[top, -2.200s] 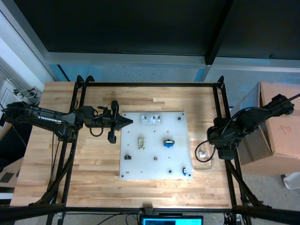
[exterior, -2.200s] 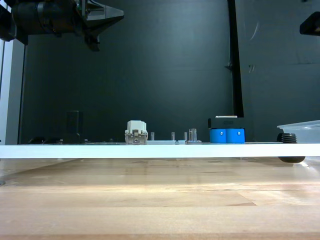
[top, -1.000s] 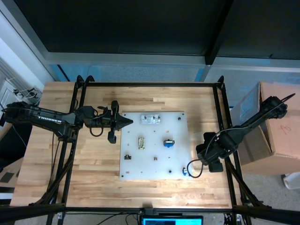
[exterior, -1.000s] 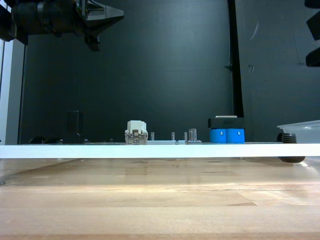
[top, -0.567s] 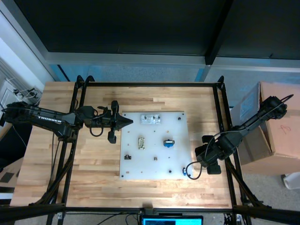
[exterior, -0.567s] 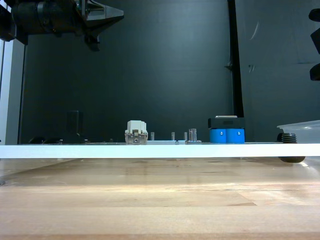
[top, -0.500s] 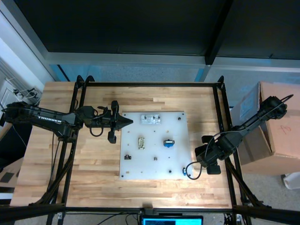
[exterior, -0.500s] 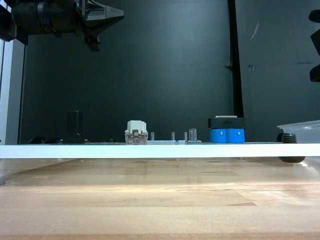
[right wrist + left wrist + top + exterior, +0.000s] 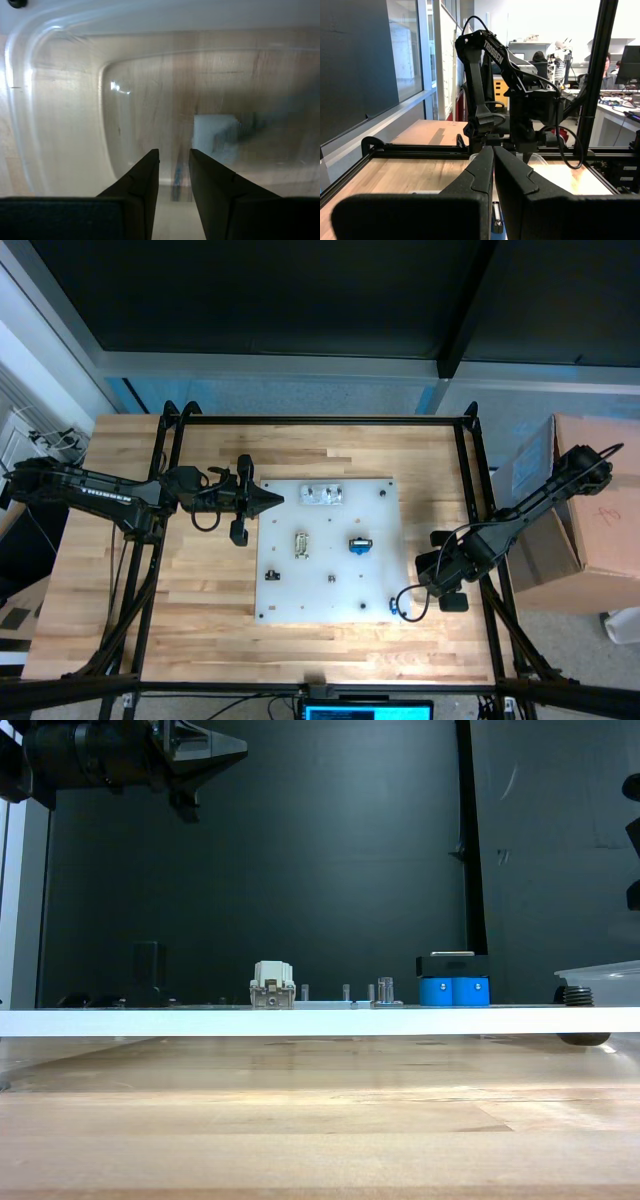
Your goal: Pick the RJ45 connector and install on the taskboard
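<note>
Half-spread, pointing the right gripper (image 9: 174, 155) down at the clear tray (image 9: 65, 125), likely lining up on the pale RJ45 connector (image 9: 212, 132) lying loose inside, just to one side and not pinched yet. Leaving the white taskboard (image 9: 300, 590) waiting for that part. Farther off, hanging the left gripper (image 9: 275, 499) high over the board's far left corner, pressed together on nothing, probably to be out of the way.
</note>
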You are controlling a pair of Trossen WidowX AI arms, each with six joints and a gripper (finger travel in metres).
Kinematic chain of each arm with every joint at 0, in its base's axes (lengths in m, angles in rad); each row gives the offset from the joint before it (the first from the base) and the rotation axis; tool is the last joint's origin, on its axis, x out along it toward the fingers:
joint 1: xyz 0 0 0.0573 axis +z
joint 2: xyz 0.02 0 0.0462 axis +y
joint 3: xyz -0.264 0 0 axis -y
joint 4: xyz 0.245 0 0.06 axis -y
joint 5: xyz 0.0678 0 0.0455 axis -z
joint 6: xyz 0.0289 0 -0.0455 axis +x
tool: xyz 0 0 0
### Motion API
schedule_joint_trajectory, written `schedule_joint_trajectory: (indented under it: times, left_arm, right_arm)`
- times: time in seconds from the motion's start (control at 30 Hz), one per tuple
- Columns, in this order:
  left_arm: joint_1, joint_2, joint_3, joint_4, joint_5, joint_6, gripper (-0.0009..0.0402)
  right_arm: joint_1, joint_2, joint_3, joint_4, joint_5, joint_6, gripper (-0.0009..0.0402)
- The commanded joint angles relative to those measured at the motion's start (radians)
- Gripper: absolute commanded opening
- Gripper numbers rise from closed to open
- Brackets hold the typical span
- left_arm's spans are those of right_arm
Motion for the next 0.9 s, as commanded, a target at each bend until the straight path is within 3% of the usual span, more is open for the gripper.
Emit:
schedule_joint_trajectory:
  times: [0.03,0.17,0.6,0.9]
  left_arm:
    - [0.0,0.0,0.0,0.0,0.0,0.0,0.0001]
    - [0.0,0.0,0.0,0.0,0.0,0.0,0.0001]
    - [0.0,0.0,0.0,0.0,0.0,0.0,0.0001]
    - [0.0,0.0,0.0,0.0,0.0,0.0,0.0001]
  right_arm:
    - [0.0,0.0,-0.005,-0.001,0.0,0.001,0.0043]
    - [0.002,0.0,-0.005,-0.001,0.0,0.001,-0.0004]
    - [0.005,0.0,0.011,-0.004,0.001,0.015,0.0]
    - [0.006,0.0,0.111,-0.1,0.009,0.016,0.0]
